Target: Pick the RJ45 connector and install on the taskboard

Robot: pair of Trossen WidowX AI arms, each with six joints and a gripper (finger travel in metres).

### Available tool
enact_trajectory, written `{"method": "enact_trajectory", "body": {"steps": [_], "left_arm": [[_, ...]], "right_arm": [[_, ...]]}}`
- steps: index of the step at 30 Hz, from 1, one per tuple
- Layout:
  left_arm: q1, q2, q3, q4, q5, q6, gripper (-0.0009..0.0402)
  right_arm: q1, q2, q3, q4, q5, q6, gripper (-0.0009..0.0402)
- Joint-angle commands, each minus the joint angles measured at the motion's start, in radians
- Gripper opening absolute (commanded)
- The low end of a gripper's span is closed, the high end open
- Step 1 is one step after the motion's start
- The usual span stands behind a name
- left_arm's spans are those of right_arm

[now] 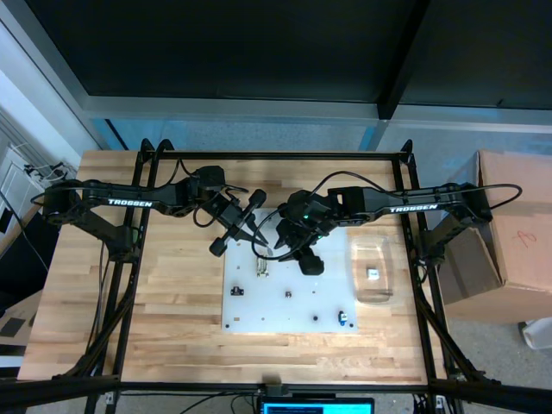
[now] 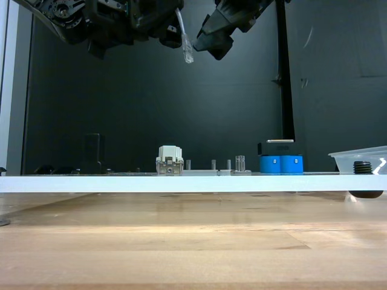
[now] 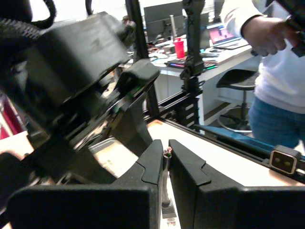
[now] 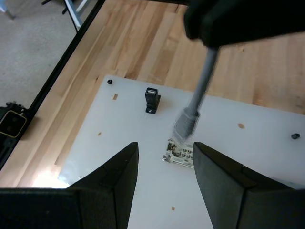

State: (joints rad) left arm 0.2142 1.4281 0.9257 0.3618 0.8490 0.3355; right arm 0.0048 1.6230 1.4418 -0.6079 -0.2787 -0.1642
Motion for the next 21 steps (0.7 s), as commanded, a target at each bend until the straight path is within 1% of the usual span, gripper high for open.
{"method": "enact_trajectory", "body": {"steps": [1,5,10,13,18,20,21], "left_arm": [[-0.005,0.001,-0.001,0.001,0.008,0.000,-0.0001],[-0.010,0.001,-0.001,0.002,0.026,-0.001,-0.0001],[-0.014,0.001,-0.001,-0.010,0.026,-0.001,-0.0001],[-0.015,0.001,-0.001,-0.024,0.027,-0.002,-0.0001],[-0.018,0.000,-0.001,-0.062,0.026,-0.008,-0.0001],[-0.018,0.000,-0.001,-0.081,0.026,-0.008,-0.0001],[-0.018,0.000,-0.001,-0.087,0.026,-0.008,-0.0001]], "right_arm": [[-0.005,0.005,0.000,0.042,-0.037,-0.006,0.0156],[-0.007,0.010,0.000,0.069,-0.037,-0.024,0.0156],[-0.009,0.021,0.000,0.091,-0.039,-0.035,0.0156],[-0.009,0.033,0.000,0.107,-0.066,-0.042,0.0156],[-0.009,0.051,0.000,0.118,-0.069,-0.043,0.0156],[-0.009,0.058,0.000,0.137,-0.091,-0.042,0.0156],[-0.009,0.065,0.000,0.146,-0.090,-0.042,0.0156]]}}
